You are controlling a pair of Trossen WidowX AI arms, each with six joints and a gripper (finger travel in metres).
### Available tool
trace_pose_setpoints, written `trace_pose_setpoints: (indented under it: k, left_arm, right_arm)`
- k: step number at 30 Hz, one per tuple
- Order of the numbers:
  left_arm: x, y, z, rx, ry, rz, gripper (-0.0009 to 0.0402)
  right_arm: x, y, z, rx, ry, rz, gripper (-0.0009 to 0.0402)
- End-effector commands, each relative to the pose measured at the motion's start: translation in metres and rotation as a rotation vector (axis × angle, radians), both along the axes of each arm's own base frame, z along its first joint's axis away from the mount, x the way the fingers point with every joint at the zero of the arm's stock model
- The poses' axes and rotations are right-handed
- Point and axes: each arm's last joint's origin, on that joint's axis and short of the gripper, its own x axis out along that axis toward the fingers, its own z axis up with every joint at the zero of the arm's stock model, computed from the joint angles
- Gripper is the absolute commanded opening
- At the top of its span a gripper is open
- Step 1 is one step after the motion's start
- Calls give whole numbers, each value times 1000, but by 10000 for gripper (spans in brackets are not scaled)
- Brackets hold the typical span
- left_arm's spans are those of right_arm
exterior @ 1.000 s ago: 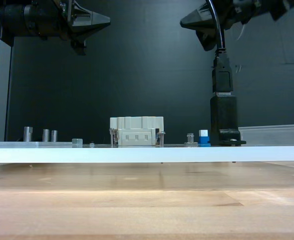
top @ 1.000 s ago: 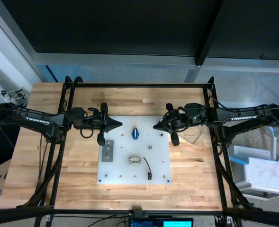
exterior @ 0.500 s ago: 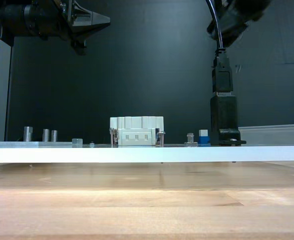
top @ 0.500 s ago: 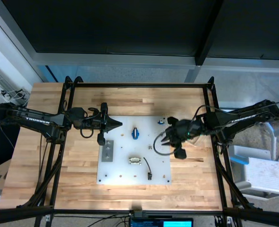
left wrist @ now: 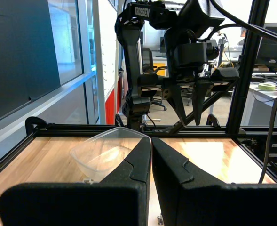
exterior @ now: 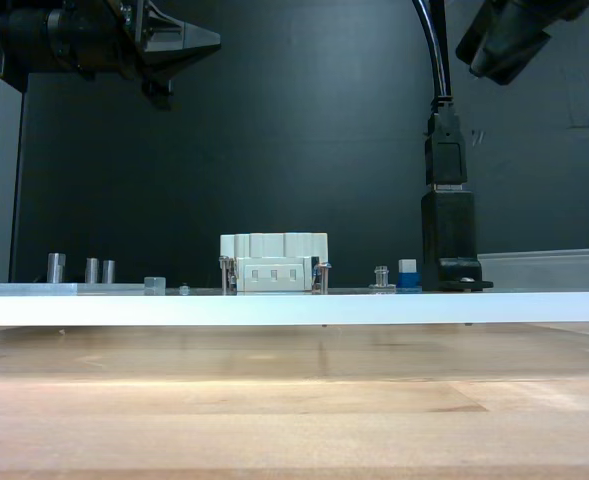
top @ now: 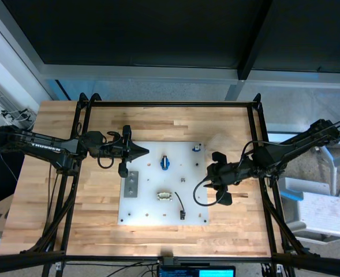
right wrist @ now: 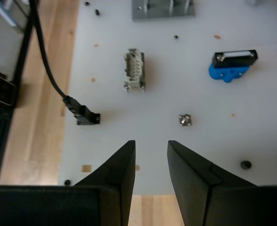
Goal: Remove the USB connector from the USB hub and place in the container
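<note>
The USB connector is a small black plug standing in the USB hub, a tiny black block near the white board's front edge. Seen from table height, the plug stands upright on the hub, its cable rising. My right gripper hangs open above the board's right side, apart from the plug. The container, a clear dish, lies on the wood beside the board's far right corner. My left gripper is shut, held high over the board's far left edge.
The white board also carries a blue connector, a grey metal block and a silvery-beige connector. A black frame rail runs around the table. A loop of the right arm's cable hangs over the board's right edge.
My right arm has swung from the board's far right corner toward the near side and lower right, and it has uncovered the container. The left arm and the plug have not moved.
</note>
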Motion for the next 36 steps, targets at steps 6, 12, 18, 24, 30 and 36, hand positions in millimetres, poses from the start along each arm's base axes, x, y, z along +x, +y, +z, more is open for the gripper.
trace_pose_setpoints:
  k: [6, 12, 18, 24, 30, 36]
  left_arm:
    - [0, 0, 0, 0, 0, 0, 1]
    - [0, 0, 0, 0, 0, 0, 1]
    - [0, 0, 0, 0, -1, 0, 1]
    - [0, 0, 0, 0, 0, 0, 1]
    - [0, 0, 0, 0, 0, 0, 1]
    - [0, 0, 0, 0, -1, 0, 1]
  right_arm:
    - [10, 31, -7, 19, 44, -5, 120]
    - [27, 53, -7, 14, 69, -16, 136]
    - [45, 71, -7, -8, 95, -39, 140]
    - [60, 89, -12, -13, 119, -39, 140]
    - [67, 99, -23, -8, 123, -62, 139]
    - [74, 106, -34, -10, 120, -71, 139]
